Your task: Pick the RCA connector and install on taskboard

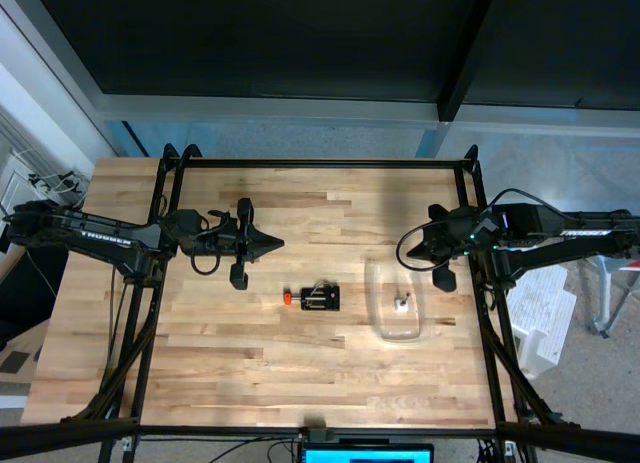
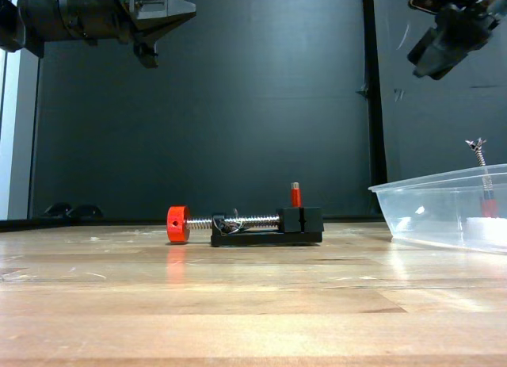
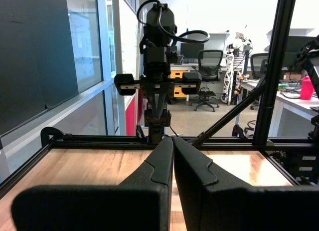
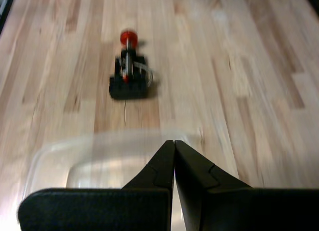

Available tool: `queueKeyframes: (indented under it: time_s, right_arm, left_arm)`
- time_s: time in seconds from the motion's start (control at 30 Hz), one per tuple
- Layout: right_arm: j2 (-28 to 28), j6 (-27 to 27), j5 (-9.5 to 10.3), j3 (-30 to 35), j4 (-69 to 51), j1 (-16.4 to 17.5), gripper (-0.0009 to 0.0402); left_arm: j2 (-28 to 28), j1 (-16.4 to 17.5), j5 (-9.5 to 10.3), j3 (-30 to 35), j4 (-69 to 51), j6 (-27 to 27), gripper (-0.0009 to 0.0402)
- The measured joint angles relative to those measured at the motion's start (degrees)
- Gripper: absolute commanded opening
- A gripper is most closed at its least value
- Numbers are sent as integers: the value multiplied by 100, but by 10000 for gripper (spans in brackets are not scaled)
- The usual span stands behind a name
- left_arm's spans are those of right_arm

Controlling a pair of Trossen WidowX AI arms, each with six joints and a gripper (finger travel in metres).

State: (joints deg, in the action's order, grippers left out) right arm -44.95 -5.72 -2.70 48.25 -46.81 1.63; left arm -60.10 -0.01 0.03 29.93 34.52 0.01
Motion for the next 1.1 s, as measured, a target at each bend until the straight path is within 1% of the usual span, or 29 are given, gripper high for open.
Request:
queueKeyframes:
  time_s: [0.07,0.23,0.3,0.43,0.5,0.57,0.77,0.93,1.03,1.1]
  right_arm:
    - [0,-22,109,90,-306,11,0]
    - [-2,-129,295,197,-953,37,0]
    - [-4,-146,304,197,-1139,74,0]
    - [-7,-164,389,195,-1311,205,0]
    - [-20,-214,387,190,-1340,297,0]
    - [-33,-258,374,190,-1342,389,0]
    - [-79,-431,179,184,-1340,693,0]
    - [-275,-645,-57,144,-1342,1102,0]
    - [-413,-752,-79,98,-1333,1290,8]
    - [-496,-758,-76,61,-1314,1349,26]
  left_arm:
    - [0,0,2,0,2,0,0]
    - [0,0,0,2,2,-2,0]
    - [0,0,0,0,2,-2,0]
    - [0,0,2,0,2,0,0]
    - [0,0,0,0,0,0,0]
    - [0,0,0,2,0,0,0]
    - [0,0,2,2,2,0,0]
    - [0,0,2,2,0,-2,0]
    - [0,0,2,0,0,-2,0]
    - [0,0,0,0,0,-2,0]
